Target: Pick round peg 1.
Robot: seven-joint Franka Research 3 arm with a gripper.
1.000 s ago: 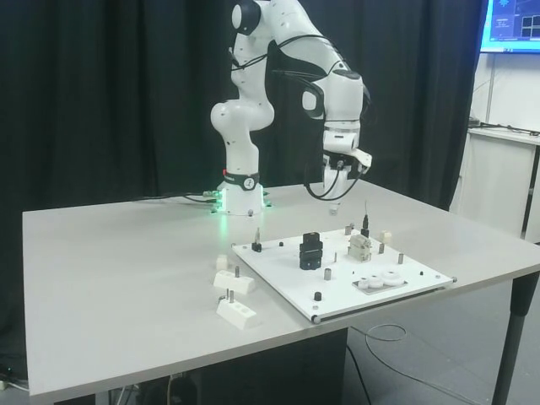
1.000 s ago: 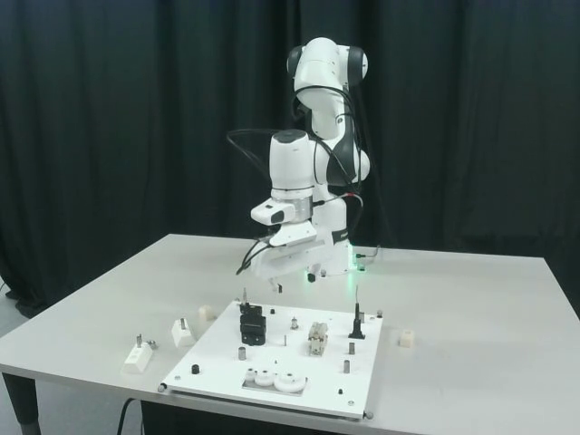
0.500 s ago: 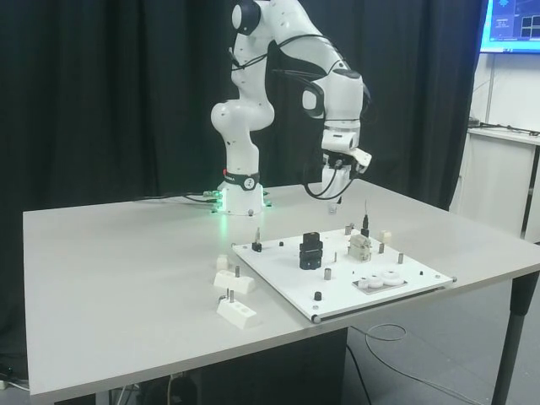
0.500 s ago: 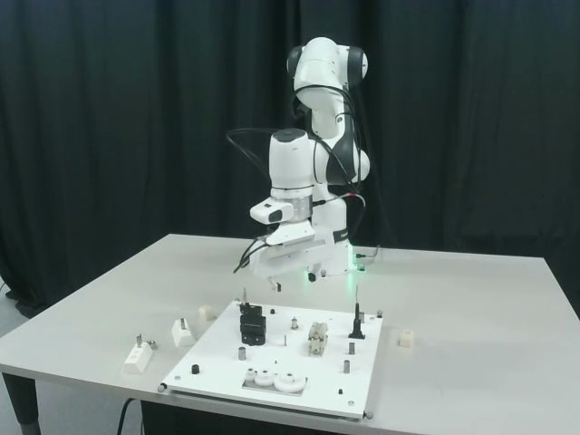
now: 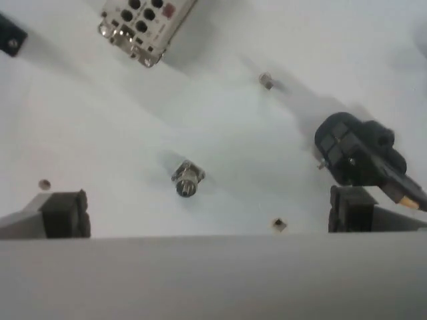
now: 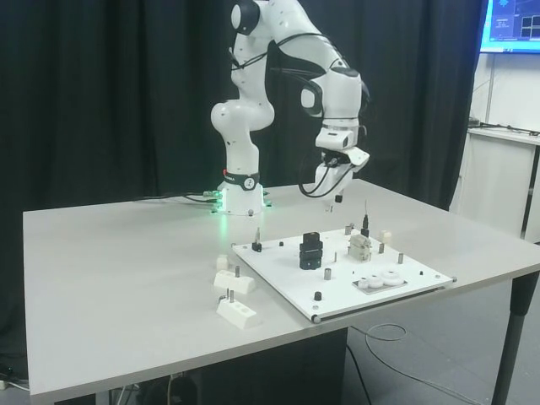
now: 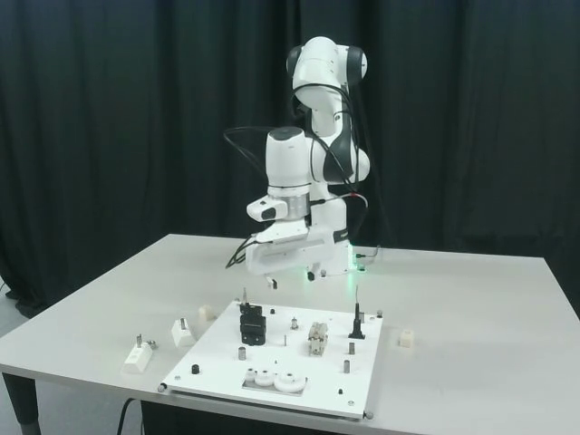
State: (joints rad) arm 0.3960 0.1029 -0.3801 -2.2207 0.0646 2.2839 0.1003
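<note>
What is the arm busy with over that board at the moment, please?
The white Franka arm holds its gripper in the air above the far edge of the white board, with nothing in it. The fingers are open. A small metal peg stands on the board below, between the fingertips in the wrist view, untouched.

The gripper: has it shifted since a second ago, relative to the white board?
Yes. In the first room view the gripper has risen and drifted toward the arm's base, higher above the white board. The second room view shows the same climb.
</note>
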